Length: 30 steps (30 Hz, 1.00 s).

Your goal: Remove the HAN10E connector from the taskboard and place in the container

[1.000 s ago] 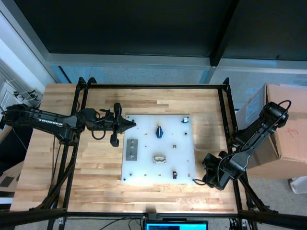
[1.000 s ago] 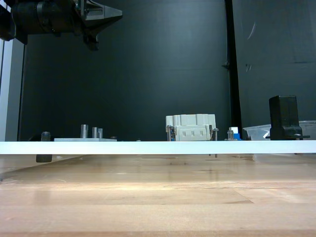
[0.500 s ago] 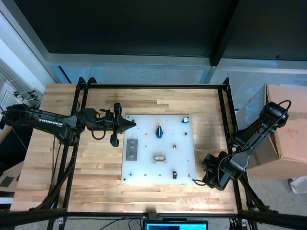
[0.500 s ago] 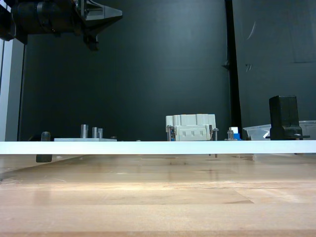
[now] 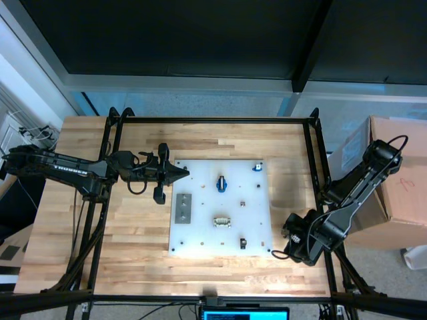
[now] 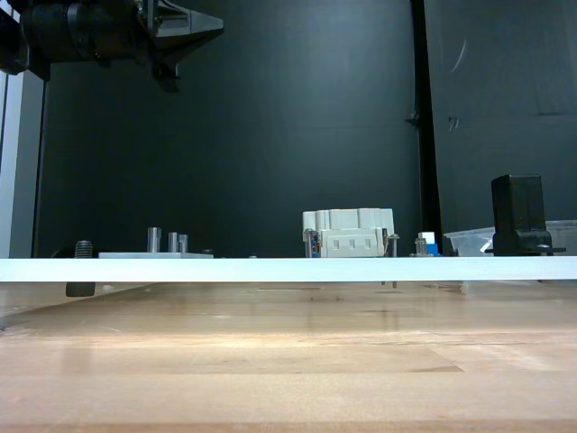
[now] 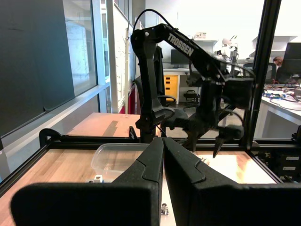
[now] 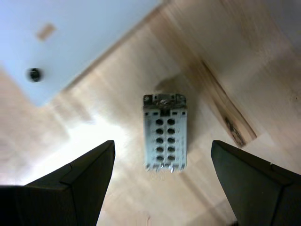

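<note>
A grey HAN10E connector insert [image 8: 164,133] lies free and flat on the wooden table, just off the corner of the white taskboard [image 8: 70,42]. My right gripper [image 8: 162,145] hovers over it, open, with one finger on each side and not touching it. In the high view the right gripper [image 5: 281,248] is at the board's near right corner. A beige connector housing [image 5: 222,221] [image 6: 349,233] stays seated on the board. My left gripper [image 5: 185,173] [image 7: 162,143] is shut and empty, raised over the board's far left edge.
A clear plastic container [image 7: 117,159] [image 6: 469,241] stands on the table to the right of the board. The board [image 5: 200,243] also carries a grey metal block [image 5: 182,208], a blue part [image 5: 221,183] and a black part [image 6: 517,215]. A cardboard box [image 5: 393,180] stands off the table's right side.
The right arm has shifted slightly to the right near the board's corner. The left arm and the board's parts have not moved.
</note>
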Each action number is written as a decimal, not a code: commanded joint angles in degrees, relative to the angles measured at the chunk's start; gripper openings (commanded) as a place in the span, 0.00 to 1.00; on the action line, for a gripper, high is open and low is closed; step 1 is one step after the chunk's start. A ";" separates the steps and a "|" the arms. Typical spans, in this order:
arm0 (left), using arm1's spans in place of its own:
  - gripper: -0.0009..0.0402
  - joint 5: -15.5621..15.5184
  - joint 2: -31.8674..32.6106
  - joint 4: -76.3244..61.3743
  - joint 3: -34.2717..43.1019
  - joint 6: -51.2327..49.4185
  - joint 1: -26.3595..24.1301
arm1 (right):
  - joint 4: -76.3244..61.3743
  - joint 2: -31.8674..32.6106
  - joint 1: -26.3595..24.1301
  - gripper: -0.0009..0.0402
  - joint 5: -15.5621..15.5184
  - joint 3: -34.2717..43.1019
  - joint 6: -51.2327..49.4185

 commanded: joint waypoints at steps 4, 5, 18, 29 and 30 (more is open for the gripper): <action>0.02 0.00 0.02 0.00 0.00 0.00 0.02 | -9.40 -1.44 0.00 0.72 0.07 7.39 0.09; 0.02 0.00 0.02 0.00 0.00 0.00 0.00 | -10.78 -1.51 0.00 0.72 0.28 8.41 0.09; 0.02 0.00 0.02 0.00 0.00 0.00 0.02 | -12.68 -1.53 0.00 0.72 0.46 9.97 0.04; 0.02 0.00 0.02 0.00 0.00 0.00 0.00 | -11.85 -0.28 0.02 0.72 0.55 8.00 0.02; 0.02 0.00 0.02 0.00 0.00 0.00 0.02 | -11.15 0.17 0.02 0.72 0.55 7.34 0.02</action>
